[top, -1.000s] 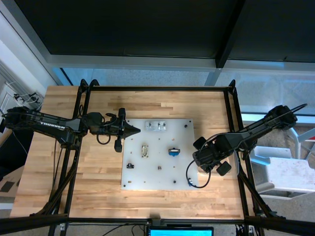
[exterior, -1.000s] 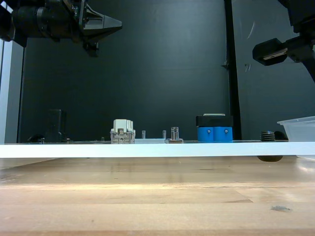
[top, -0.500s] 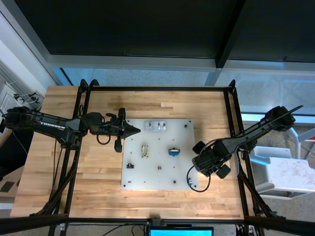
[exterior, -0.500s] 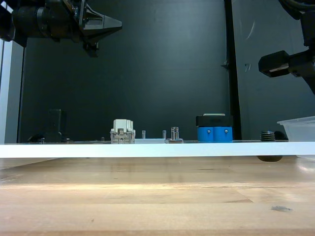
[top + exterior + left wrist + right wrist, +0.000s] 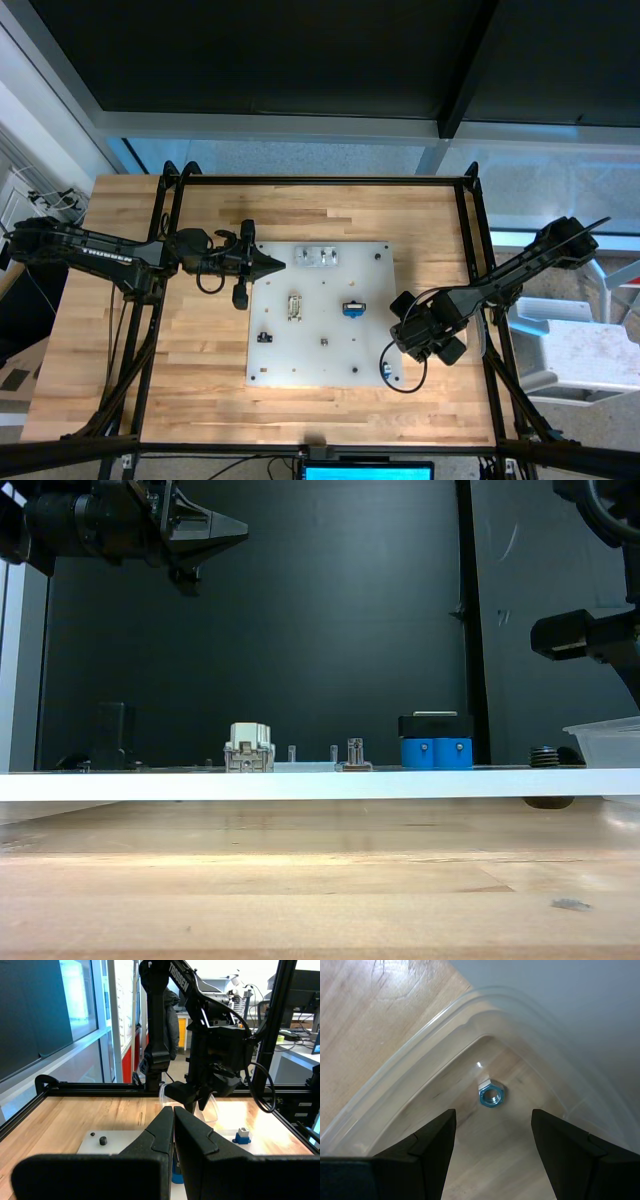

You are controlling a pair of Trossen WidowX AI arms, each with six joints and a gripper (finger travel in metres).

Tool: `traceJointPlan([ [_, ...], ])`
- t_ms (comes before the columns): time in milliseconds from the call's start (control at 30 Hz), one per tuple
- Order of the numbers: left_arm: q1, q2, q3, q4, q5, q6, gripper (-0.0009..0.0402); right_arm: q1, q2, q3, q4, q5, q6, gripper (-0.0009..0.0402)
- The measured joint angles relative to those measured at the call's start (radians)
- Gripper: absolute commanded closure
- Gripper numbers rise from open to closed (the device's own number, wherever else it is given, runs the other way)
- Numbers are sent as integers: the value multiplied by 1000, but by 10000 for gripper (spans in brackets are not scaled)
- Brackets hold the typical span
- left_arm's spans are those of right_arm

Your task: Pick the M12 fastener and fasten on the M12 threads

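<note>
The silver nut (image 5: pixel 491 1095) lies flat on the floor of the clear tray (image 5: pixel 420 1045), near one of its corners. My right gripper (image 5: pixel 492 1113) hangs above it, open, with the nut showing between the two fingers (image 5: pixel 432 1152) and not touched. From above, the right gripper (image 5: pixel 422 334) covers the tray beside the white board's (image 5: pixel 300 350) right edge. The black ribbed stud (image 5: pixel 543 756) stands bare. My left gripper (image 5: pixel 274 264) is shut, held high over the board's far left edge.
On the board stand a blue block (image 5: pixel 436 742), a beige connector (image 5: pixel 249 749), a small silver post (image 5: pixel 354 752) and a black post (image 5: pixel 114 734). The clear tray (image 5: pixel 606 740) sits past the stud at the right.
My right arm has drawn inward and sunk lower over the clear tray. The left arm has stayed still.
</note>
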Motion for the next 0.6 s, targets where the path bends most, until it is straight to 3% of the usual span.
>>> traceJointPlan([
  [400, 0, 0, 0, 1, 0, 0, 393, 5, 28, -33, 36, 41, -30, 177],
  [600, 0, 0, 0, 0, 0, 0, 393, 5, 32, -52, 72, 42, -30, 177],
])
